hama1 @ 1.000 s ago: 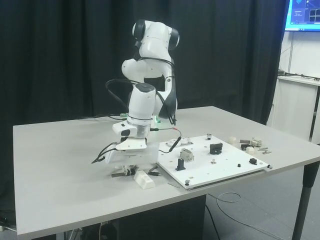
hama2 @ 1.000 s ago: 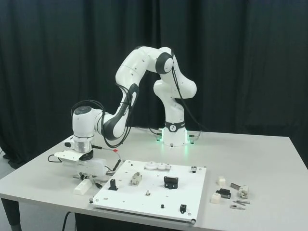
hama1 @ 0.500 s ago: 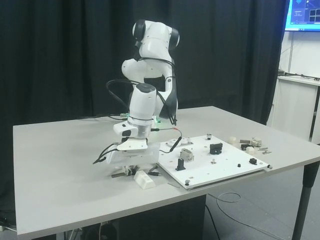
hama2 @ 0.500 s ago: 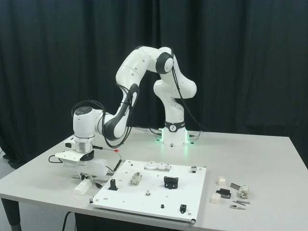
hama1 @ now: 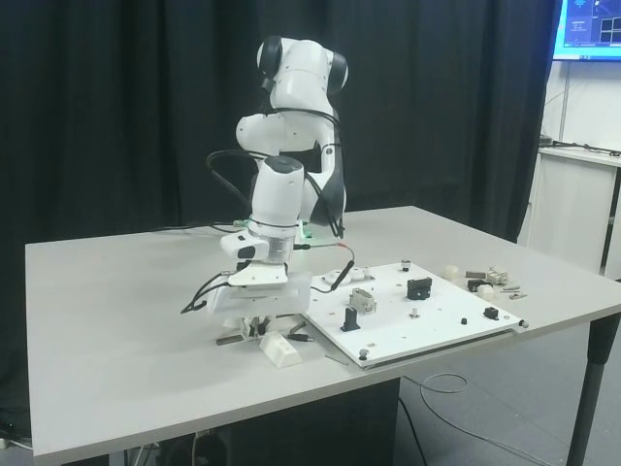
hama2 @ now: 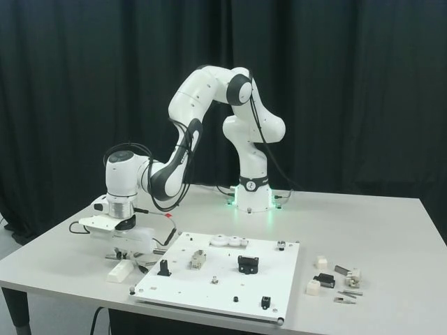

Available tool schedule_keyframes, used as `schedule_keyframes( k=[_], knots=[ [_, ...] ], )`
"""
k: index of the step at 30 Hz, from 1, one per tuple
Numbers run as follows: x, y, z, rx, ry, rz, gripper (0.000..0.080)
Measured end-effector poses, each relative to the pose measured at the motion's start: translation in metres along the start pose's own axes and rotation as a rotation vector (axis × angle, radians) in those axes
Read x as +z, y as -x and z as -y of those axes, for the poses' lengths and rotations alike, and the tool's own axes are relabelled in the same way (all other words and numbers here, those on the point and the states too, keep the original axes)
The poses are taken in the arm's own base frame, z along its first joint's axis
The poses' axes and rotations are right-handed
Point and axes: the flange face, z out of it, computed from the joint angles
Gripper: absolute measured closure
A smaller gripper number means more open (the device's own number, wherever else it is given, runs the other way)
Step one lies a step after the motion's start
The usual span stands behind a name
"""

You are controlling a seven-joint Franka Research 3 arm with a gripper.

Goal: Place BNC.

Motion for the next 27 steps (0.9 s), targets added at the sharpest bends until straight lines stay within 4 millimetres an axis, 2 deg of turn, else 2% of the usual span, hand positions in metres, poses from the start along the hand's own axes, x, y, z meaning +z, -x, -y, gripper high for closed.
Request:
schedule_keyframes(
  k=[1, 2, 10, 11, 16, 17, 27],
  knots=[
    [-0.0009, -0.0002, 0.0000, 0.000, -0.001, -0.001, 0.0683],
    [-0.0017, -0.0003, 0.0000, 0.000, -0.001, -0.001, 0.0644],
    [-0.0069, -0.0012, -0.0003, -0.008, -0.005, -0.004, 0.0644],
    [-0.0072, -0.0012, -0.0004, -0.008, -0.006, -0.004, 0.0109],
    [-0.0078, -0.0014, -0.0006, -0.012, -0.006, -0.004, 0.0109],
    [-0.0078, -0.0014, -0.0007, -0.013, -0.006, -0.004, 0.0030],
    [-0.0078, -0.0018, -0.0020, -0.014, -0.004, -0.003, 0.0009]
  ],
)
